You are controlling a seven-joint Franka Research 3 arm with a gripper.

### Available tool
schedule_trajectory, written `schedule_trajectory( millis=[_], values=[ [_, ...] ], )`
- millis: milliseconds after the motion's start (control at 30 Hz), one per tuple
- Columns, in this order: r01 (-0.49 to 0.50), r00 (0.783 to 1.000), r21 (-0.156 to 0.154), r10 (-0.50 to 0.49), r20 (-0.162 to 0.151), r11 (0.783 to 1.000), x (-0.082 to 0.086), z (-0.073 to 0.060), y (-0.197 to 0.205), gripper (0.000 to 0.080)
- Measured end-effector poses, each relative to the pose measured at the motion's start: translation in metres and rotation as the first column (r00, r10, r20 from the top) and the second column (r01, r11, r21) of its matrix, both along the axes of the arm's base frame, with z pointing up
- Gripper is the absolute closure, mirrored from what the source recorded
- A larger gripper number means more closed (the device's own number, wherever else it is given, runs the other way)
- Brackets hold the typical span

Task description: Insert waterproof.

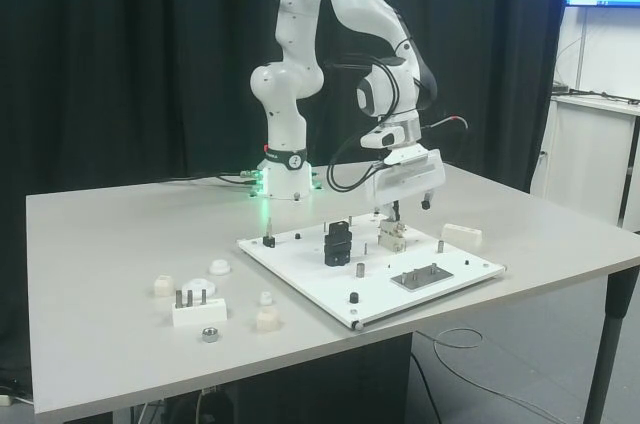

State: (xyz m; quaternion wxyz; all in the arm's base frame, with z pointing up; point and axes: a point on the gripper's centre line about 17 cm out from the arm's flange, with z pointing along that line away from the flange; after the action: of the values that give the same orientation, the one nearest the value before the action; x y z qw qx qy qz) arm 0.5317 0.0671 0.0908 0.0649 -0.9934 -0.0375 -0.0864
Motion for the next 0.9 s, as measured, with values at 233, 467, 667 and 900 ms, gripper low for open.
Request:
schedule_trajectory(
  millis=[233,467,667,900],
  values=[
    [0.006,1.000,0.000,-0.006,0.006,1.000,0.0017,-0.0002,-0.0006,0.0003],
    [0.006,1.000,-0.001,-0.006,0.008,1.000,0.0022,-0.0002,-0.0006,0.0003],
    [0.006,1.000,-0.001,-0.006,0.009,1.000,0.0025,-0.0003,-0.0005,0.0003],
    [0.006,1.000,-0.002,-0.006,0.010,1.000,0.0027,-0.0004,-0.0004,0.0003]
  ],
)
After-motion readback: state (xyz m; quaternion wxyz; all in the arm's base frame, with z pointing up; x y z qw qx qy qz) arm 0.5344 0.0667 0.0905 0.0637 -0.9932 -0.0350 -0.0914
